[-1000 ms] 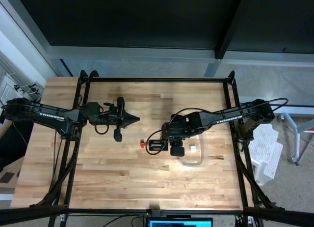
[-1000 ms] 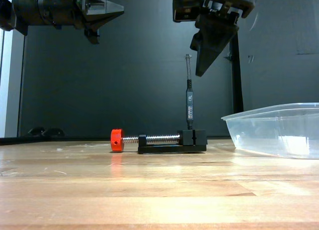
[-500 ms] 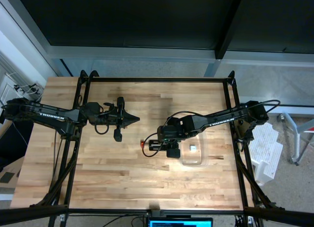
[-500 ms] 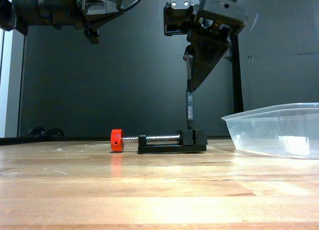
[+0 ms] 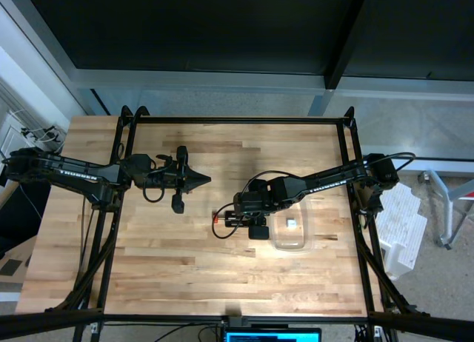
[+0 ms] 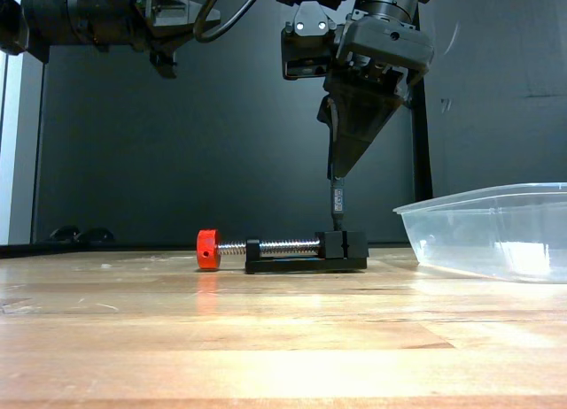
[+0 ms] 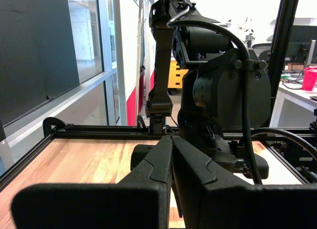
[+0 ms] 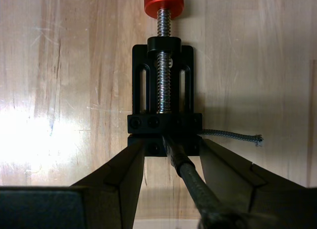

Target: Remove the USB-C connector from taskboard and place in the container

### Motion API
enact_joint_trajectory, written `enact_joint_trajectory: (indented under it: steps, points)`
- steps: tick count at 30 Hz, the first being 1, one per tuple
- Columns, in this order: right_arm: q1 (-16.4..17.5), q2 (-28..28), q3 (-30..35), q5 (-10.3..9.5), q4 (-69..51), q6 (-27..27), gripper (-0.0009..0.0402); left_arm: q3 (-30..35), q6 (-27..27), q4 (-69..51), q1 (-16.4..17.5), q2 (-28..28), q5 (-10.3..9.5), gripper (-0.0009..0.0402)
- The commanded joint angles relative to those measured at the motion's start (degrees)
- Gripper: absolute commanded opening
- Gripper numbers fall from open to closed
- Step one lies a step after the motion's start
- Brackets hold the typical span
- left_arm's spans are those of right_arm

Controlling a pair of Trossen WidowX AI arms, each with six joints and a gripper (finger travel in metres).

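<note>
When I looked, my right gripper [image 6: 339, 168] was nose-down right over the board [image 6: 306, 254], near mid-table. Fingers [image 8: 124, 164] were spread, one each side of the connector [image 6: 337, 201]. The wrist view showed a gap on both sides, so nothing was pinched.

Connector stood upright in the board, at the block end opposite the red knob [image 6: 207, 249]. In the low view its lower part showed bare between the gripper tip and the block; the upper part was hidden behind the fingers.

Board lay flat on the table [image 5: 185, 260], screw running lengthwise, knob end pointing away from the container [image 6: 478, 196]. Container sat just beside the board's connector end, on the right arm's side, not touching it. One small white cube [image 5: 291, 223] lay inside.

My left gripper [image 5: 206, 180] hung above the table on the left arm's side, well away from the board, pointing inward. Its fingers were pressed together — nothing between them in the left wrist view. That view also caught the right arm's body across the table.
</note>
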Motion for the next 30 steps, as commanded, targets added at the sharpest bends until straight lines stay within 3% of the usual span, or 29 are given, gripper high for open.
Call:
enact_joint_trajectory:
  steps: [1, 25, 30]
  points:
    - [0.00, 0.04, -0.04, -0.42, 0.02, -0.35, 0.0133, 0.00, 0.00, 0.07, 0.00, 0.00, 0.02, 0.0000]
    - [-0.39, -0.11, -0.04, -0.39, 0.61, -1.62, -0.0003, 0.00, 0.00, 0.02, 0.02, 0.00, 0.02, 0.0000]
    - [-0.48, -0.11, -0.04, -0.39, 0.59, -1.66, 0.0000, 0.00, 0.00, 0.02, 0.02, 0.00, 0.02, 0.0000]
